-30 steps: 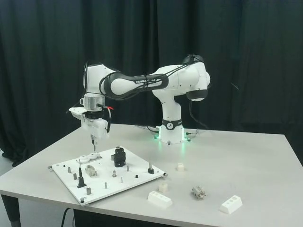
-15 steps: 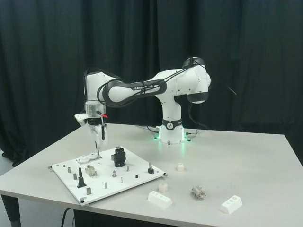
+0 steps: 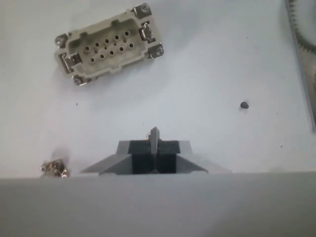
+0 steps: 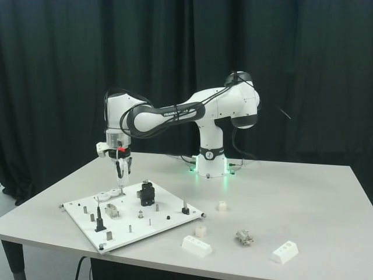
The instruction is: Insert square peg 1.
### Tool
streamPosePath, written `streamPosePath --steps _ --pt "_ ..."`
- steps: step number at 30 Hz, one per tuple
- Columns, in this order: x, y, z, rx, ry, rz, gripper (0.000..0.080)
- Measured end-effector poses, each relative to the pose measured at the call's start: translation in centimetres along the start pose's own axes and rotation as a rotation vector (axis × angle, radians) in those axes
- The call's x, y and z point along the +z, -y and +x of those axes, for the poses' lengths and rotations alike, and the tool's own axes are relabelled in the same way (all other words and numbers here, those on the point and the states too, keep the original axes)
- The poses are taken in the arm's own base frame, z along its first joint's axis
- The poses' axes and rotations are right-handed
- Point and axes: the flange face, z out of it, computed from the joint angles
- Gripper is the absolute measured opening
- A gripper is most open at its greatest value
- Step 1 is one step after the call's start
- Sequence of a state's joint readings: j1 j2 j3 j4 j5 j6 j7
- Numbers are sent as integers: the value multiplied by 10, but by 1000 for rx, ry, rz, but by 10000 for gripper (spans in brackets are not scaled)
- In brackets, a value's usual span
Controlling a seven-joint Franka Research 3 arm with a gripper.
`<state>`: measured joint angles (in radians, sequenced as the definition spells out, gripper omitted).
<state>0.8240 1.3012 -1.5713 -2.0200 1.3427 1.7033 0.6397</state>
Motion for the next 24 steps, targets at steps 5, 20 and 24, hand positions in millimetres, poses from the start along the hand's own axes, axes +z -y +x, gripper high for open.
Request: streamPosePath --steps 5,20,24 --pt "1 0 -1 42 -2 -1 22" --pt "5 -3 -10 131 -4 -6 22" --pt "7 -5 -14 157 -4 -8 22"
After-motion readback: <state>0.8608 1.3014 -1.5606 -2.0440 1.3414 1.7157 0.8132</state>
